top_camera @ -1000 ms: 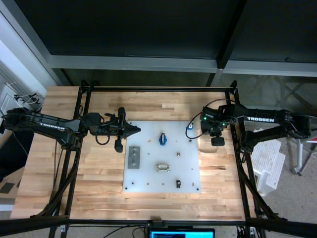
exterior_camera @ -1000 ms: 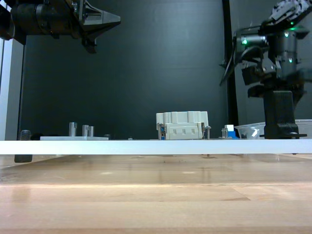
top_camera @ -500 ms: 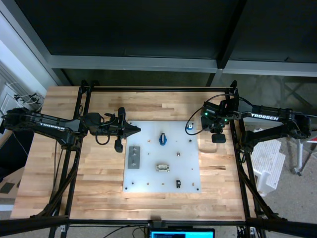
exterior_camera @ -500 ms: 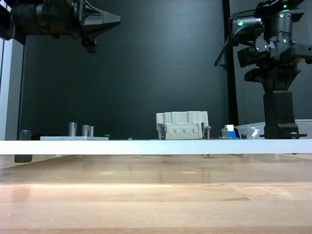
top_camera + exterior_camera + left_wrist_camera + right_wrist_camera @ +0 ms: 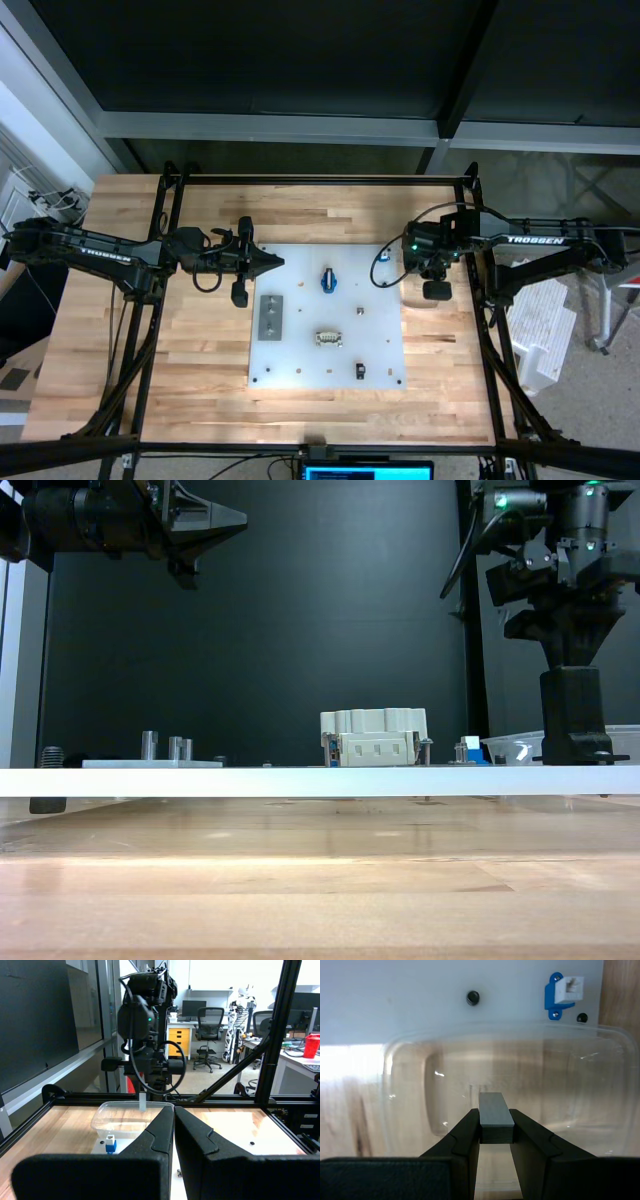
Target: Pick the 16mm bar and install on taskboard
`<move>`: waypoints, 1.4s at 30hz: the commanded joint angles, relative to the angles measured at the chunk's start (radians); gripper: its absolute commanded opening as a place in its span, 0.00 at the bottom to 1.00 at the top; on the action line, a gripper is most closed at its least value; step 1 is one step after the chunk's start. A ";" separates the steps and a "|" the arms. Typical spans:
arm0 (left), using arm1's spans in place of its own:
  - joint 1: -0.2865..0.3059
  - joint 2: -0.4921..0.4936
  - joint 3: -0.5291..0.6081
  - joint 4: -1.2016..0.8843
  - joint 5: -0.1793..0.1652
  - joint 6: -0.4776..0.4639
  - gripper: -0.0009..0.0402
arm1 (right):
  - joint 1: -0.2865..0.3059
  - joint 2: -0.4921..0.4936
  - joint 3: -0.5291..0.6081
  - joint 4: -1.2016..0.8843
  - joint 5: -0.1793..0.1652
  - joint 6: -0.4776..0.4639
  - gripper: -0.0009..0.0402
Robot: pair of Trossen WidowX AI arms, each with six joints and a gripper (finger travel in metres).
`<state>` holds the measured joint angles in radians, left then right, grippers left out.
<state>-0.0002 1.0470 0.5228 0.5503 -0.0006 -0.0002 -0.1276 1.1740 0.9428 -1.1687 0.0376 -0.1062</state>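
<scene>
My right gripper [image 5: 495,1131] is shut on the 16mm bar [image 5: 496,1115], a short grey rectangular piece held by its end between the fingers. It hangs above a clear plastic tray [image 5: 410,1110] at the back right corner of the white taskboard [image 5: 300,360]. The left wrist view shows the bar [image 5: 142,1103] pointing down from the right gripper [image 5: 143,1094] over the tray [image 5: 125,1117]. My left gripper [image 5: 272,262] hovers shut and holding nothing, high over the board's back left edge.
On the board stand a grey metal block [image 5: 271,315] with pegs, a beige connector [image 5: 328,340], a blue knob [image 5: 328,280] and a blue fitting [image 5: 555,992] next to the tray. Black frame rails [image 5: 320,180] border the wooden table.
The right arm has risen and turned its wrist over the tray, still gripping the bar. The left arm has not moved.
</scene>
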 commanded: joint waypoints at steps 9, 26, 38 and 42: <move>0.000 0.000 0.000 0.000 0.000 0.000 0.02 | 0.269 0.068 0.037 -0.003 0.048 0.291 0.04; 0.000 0.000 0.000 0.000 0.000 0.000 0.02 | 0.550 0.245 0.148 0.032 0.045 0.589 0.04; 0.000 0.000 0.000 0.000 0.000 0.000 0.02 | 0.651 0.351 0.211 0.086 0.048 0.686 0.04; 0.000 0.000 0.000 0.000 0.000 0.000 0.02 | 0.676 0.396 0.249 0.087 0.050 0.703 0.04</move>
<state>-0.0002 1.0470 0.5228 0.5503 -0.0010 -0.0006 0.5407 1.5566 1.1809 -1.0828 0.0860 0.5945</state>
